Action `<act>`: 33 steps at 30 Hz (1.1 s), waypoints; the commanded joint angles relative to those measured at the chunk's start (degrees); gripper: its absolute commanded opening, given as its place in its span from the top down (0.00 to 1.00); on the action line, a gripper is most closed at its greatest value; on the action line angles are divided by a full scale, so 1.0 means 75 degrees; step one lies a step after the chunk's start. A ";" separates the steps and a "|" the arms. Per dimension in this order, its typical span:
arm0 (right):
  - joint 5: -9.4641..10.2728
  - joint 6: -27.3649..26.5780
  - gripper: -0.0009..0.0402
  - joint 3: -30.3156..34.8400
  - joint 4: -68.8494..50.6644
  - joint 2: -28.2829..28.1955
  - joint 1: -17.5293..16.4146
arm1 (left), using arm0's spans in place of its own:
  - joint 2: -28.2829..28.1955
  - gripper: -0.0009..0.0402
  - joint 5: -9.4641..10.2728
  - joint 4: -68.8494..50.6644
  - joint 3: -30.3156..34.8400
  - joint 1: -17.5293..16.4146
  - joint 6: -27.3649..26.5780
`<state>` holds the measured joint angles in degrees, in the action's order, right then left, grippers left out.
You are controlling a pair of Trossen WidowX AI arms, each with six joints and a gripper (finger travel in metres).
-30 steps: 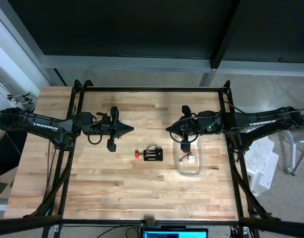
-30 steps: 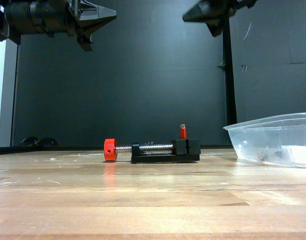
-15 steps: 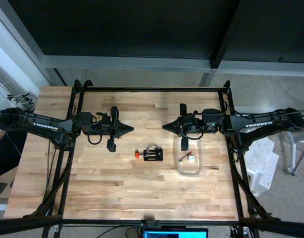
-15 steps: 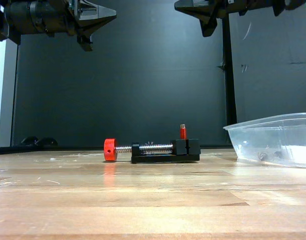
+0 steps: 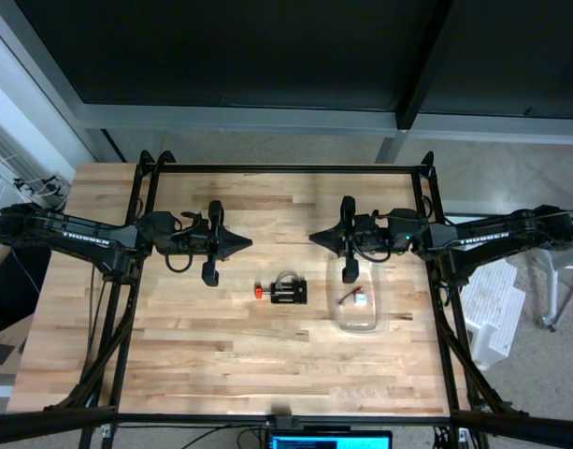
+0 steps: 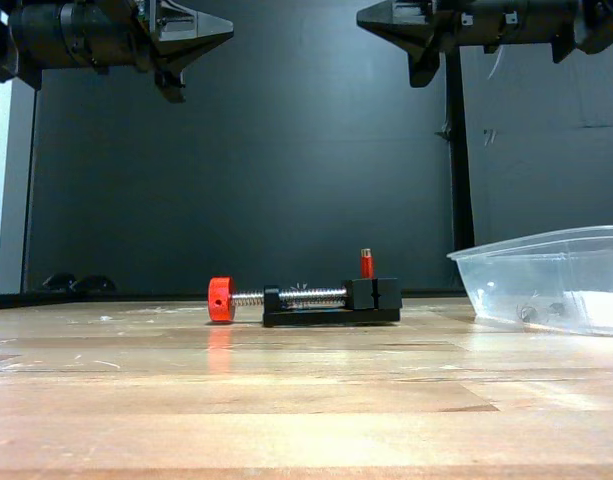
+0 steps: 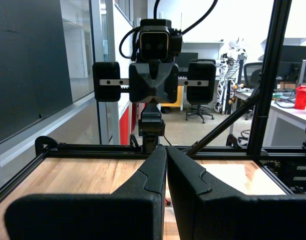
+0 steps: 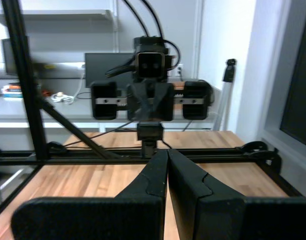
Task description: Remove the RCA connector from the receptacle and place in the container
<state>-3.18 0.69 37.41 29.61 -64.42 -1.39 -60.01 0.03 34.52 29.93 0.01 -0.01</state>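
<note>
The receptacle is a small black block with a red-orange knob, lying mid-table; from table height the receptacle carries a short red post. To its right stands the clear container. Inside it lies the RCA connector, a thin dark wire with a hint of red, beside a small white cube. My left gripper hangs shut and empty, high behind the block on its left. My right gripper is shut and empty, level, behind the container.
A black metal frame runs along the table's far edge and down both sides. Both arms face each other tip to tip, high above the wood. A laptop sits at the near edge.
My right arm swung its gripper up from a downward tilt over the container to level, then drew back slightly to the right. The left arm and the block have not moved.
</note>
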 commanded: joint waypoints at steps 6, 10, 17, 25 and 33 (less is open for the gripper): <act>0.0067 0.0085 0.98 -0.0420 0.0306 0.0181 0.0003 | 0.0000 0.98 0.0000 0.0003 0.0003 0.0000 0.0000; 0.0055 0.0073 0.98 -0.0420 0.0300 0.0175 0.0006 | 0.0000 0.98 0.0000 0.0003 0.0003 0.0000 0.0000; 0.0041 0.0079 0.98 -0.0277 -0.0216 0.0175 0.0009 | 0.0000 0.98 0.0000 0.0003 0.0003 0.0000 0.0000; 0.0198 0.0216 0.98 -0.0268 -0.0227 0.0175 0.0009 | 0.0000 0.98 0.0000 0.0003 0.0003 0.0000 0.0000; 0.0163 0.0245 0.98 -0.0268 -0.0201 0.0178 0.0009 | 0.0000 0.98 0.0000 0.0003 0.0003 0.0000 0.0000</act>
<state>-1.91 2.63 35.35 28.21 -63.05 -1.30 -59.99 0.03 34.54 29.95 0.01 -0.01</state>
